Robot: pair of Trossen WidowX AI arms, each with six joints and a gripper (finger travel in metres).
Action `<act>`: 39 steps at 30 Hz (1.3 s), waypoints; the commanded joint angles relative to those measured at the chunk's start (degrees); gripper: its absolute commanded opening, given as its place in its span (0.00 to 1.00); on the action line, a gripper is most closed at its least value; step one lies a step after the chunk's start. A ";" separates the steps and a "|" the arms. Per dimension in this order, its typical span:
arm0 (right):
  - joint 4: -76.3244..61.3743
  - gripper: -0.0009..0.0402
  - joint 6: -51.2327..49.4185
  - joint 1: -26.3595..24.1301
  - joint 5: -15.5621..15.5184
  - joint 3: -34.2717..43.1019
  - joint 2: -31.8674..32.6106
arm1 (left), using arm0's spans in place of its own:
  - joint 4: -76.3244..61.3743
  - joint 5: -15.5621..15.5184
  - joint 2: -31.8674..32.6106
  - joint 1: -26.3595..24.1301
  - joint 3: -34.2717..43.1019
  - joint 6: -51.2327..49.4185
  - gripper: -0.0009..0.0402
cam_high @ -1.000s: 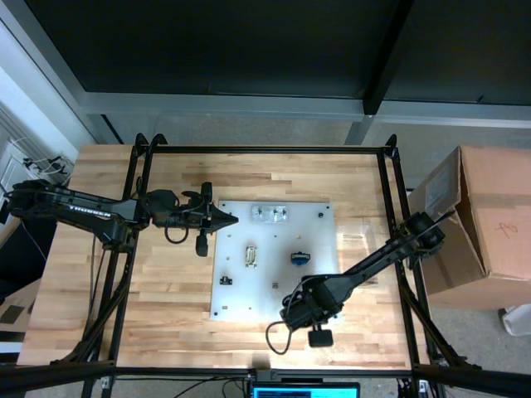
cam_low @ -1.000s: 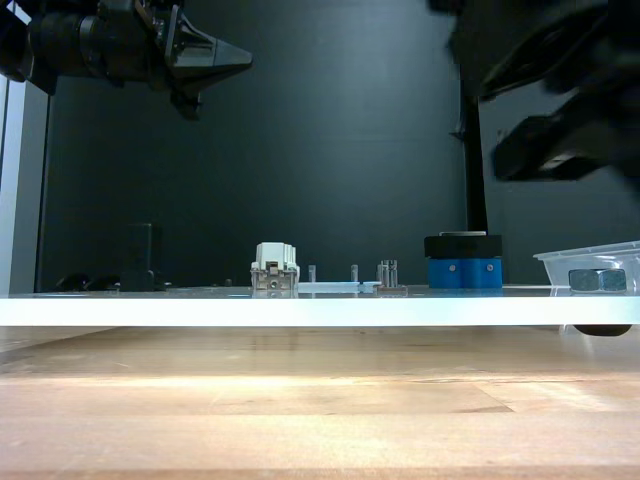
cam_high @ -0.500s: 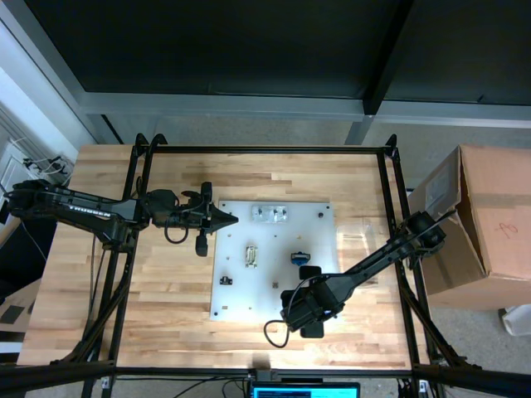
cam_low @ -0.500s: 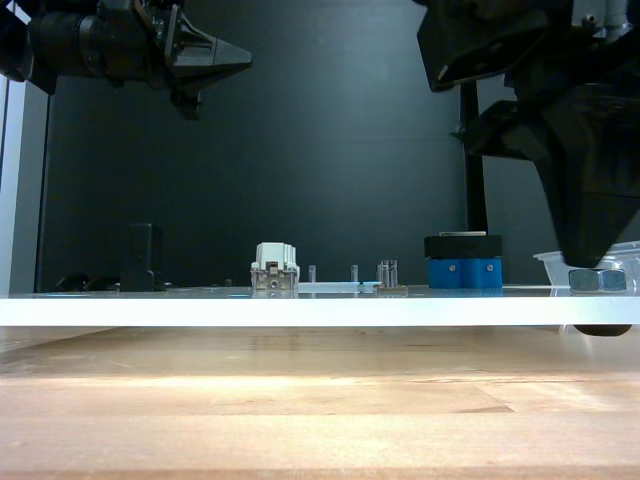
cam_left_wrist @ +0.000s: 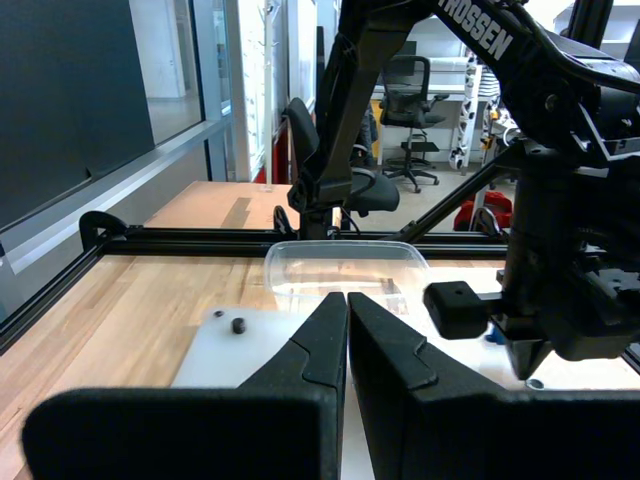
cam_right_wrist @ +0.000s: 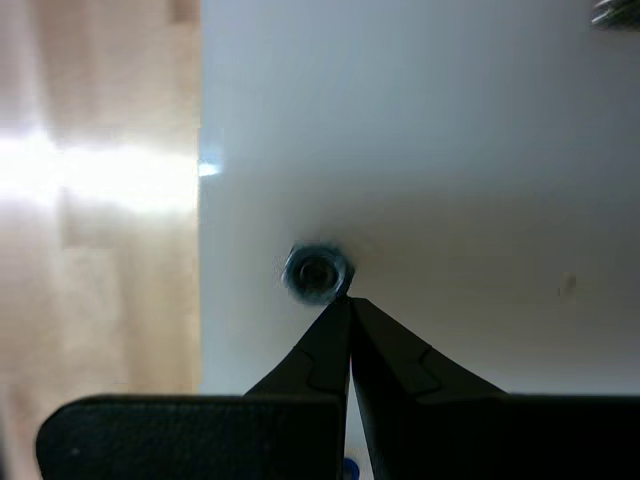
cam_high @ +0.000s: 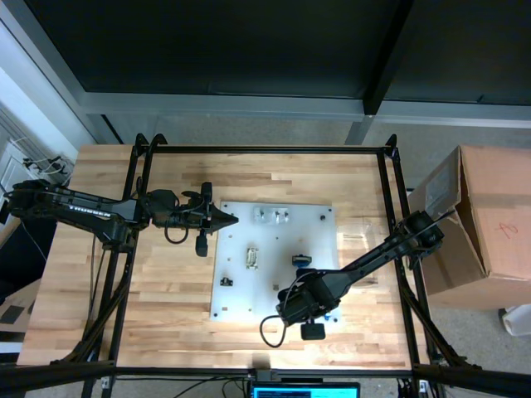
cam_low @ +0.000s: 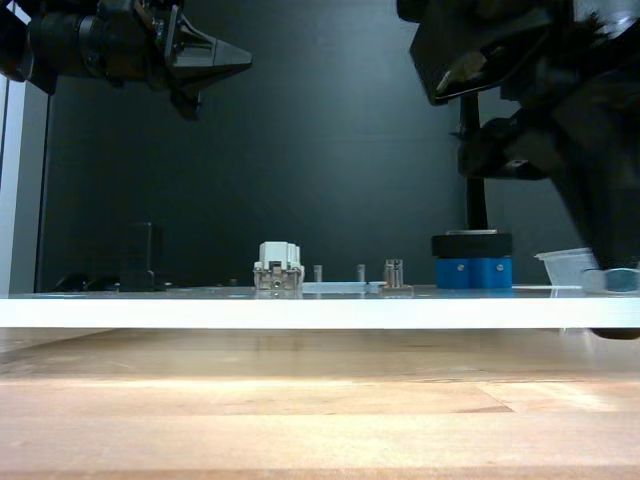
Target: Pick the M12 nut and place it on its threads and fasten
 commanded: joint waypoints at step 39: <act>47.17 0.02 -19.58 -22.16 12.15 -35.23 -45.72 | -0.22 0.02 0.00 0.00 0.00 0.02 0.02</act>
